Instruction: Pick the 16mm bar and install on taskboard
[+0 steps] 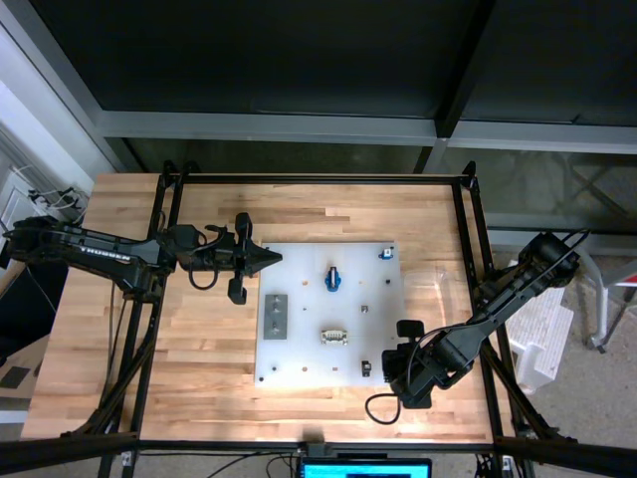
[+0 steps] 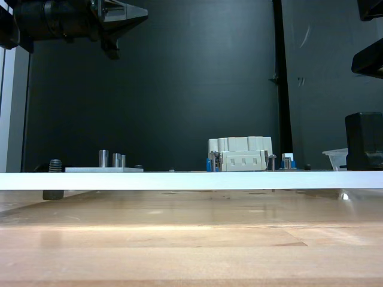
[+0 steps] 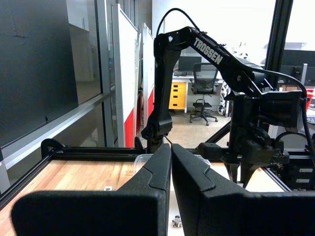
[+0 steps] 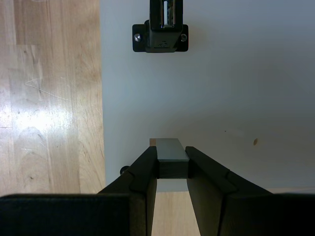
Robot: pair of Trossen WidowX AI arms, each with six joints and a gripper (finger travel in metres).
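The 16mm bar (image 4: 172, 150), a short grey metal piece, is held between the fingers of my right gripper (image 4: 172, 167), which is shut on it. It hangs over the near right corner of the white taskboard (image 1: 328, 249), clear of any seat. In the high view the right gripper (image 1: 396, 366) sits at that corner, and the bar itself is hidden there. My left gripper (image 1: 265, 259) hovers high over the board's left edge, pointing right. Its fingers (image 3: 160, 172) are pressed together with nothing between them.
On the board stand a grey plate with short pegs (image 1: 275, 317), a beige connector (image 1: 334, 338), a blue part (image 1: 332, 279) and a black socket (image 4: 160, 29) just ahead of the held bar. A black frame (image 1: 468, 229) borders the wooden table.
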